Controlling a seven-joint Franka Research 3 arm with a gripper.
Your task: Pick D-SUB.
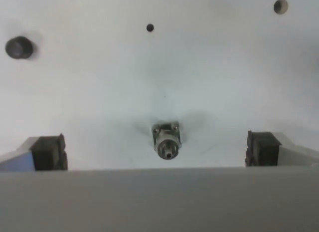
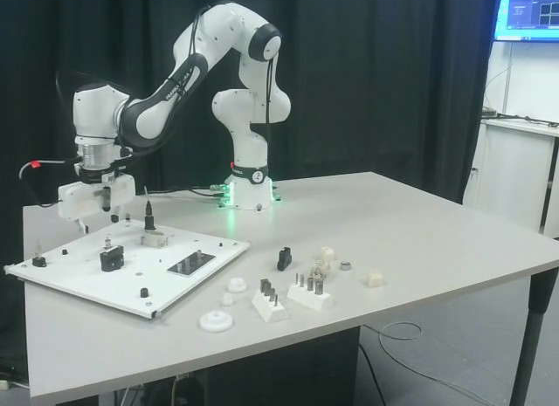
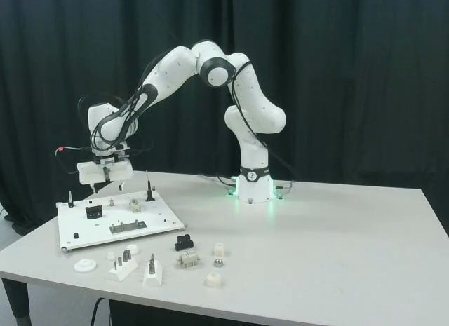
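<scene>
The jaws are spread wide and hold nothing: in the wrist view their two black pads (image 1: 50, 153) stand at opposite edges of the picture with bare white board (image 1: 164, 77) between them. Straight below, midway between the pads and touching neither, a small round metal plug (image 1: 166, 140) stands upright on a square flange fixed to that board. Also on the board in this view are a black knob (image 1: 19, 47), a small black dot (image 1: 150, 27) and a round hole (image 1: 280, 6). From the room cameras, the white arm (image 2: 179, 79) reaches from its base (image 2: 249, 183), where a green light shows, out over the far left part of the board, with the jaws pointing down and hanging just above it. The D-SUB (image 2: 190, 264), as far as can be told, is the flat oblong piece lying near the middle of the board, well apart from the jaws and on the side of the board nearer the loose parts; it is too small here to be sure of. Nearby on the board are a black block (image 2: 112, 260) and a thin upright black post (image 2: 148, 218). On the grey bench (image 2: 419, 231) beside the board lie loose pieces, among them a white ring (image 2: 214, 320), a black clip (image 2: 284, 259) and two white holders (image 2: 271, 306) with pins.
</scene>
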